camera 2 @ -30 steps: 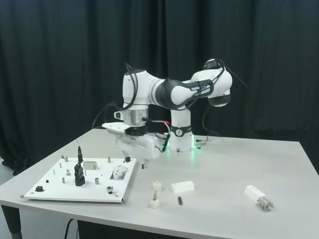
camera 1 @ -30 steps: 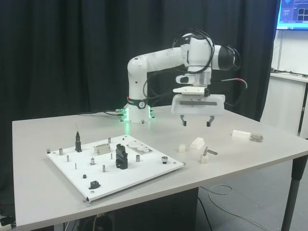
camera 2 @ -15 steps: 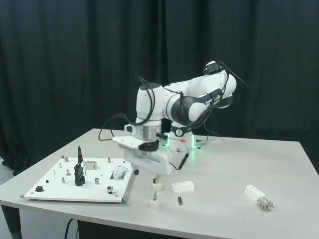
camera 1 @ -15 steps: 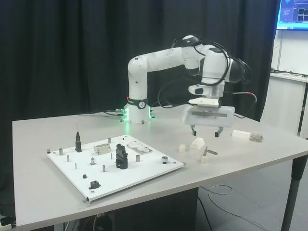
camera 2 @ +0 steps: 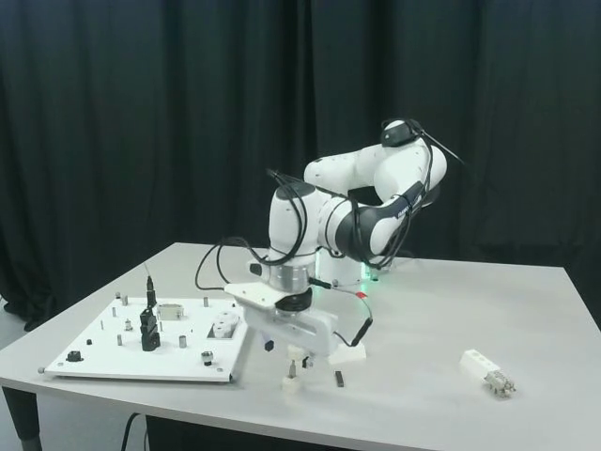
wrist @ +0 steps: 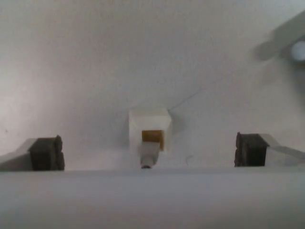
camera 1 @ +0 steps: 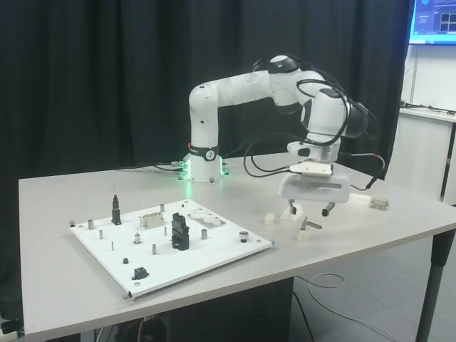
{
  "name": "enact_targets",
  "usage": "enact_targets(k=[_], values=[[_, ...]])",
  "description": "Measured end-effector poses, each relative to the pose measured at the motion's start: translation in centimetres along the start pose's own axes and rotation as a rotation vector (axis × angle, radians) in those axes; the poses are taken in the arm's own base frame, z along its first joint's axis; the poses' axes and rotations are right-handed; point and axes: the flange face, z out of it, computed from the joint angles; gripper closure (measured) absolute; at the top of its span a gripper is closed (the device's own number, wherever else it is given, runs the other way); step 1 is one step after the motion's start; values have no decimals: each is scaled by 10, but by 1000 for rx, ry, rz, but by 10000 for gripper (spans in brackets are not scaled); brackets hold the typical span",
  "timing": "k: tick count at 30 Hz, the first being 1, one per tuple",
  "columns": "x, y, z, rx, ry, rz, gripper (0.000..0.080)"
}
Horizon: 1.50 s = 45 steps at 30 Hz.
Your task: Pick Ethernet.
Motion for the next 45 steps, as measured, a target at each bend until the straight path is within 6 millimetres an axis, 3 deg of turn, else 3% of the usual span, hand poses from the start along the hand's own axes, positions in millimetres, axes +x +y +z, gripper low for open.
enact_targets(k=[20,39,40,45], values=[[1,1,31,-36,-31,2,3],[-3,3,40,-58,-49,-4,3],[-4,3,40,-58,-50,-4,102],[-4,3,41,-60,-52,-3,102]])
